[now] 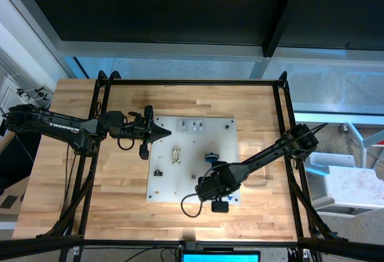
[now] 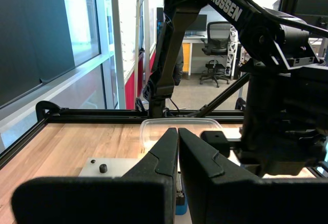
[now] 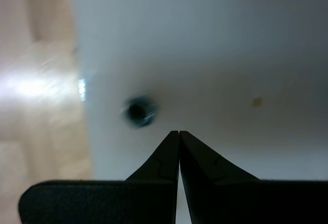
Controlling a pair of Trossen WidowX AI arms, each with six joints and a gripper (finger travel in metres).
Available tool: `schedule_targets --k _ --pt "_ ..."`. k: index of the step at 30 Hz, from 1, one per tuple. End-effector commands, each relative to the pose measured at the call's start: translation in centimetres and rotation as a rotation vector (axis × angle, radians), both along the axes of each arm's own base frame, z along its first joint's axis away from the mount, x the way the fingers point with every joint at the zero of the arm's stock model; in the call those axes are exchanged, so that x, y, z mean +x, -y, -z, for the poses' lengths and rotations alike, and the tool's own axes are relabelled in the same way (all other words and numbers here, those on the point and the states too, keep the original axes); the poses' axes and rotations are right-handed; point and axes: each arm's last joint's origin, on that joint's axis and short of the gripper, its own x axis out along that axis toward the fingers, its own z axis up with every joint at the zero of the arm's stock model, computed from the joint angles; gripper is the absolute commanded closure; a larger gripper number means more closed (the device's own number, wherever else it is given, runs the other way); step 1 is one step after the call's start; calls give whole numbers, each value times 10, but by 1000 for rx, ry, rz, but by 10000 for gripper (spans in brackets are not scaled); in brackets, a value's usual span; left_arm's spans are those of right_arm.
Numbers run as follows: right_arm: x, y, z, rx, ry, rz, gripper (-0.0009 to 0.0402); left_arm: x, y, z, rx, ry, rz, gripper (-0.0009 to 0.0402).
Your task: Pick the M12 fastener and fasten on the M12 threads
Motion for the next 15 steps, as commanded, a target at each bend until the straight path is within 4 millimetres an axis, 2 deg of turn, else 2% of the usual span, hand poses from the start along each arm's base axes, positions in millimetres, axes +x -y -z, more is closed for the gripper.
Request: schedule_targets --k 1,12,15 --pt "3 0 3 1 15 3 393 0 0 0 0 0 0 393" --pt "5 -1 10 18 10 -2 393 0 0 0 0 0 0 393" --pt "4 -4 10 144 -49 -33 393 0 0 0 0 0 0 393"
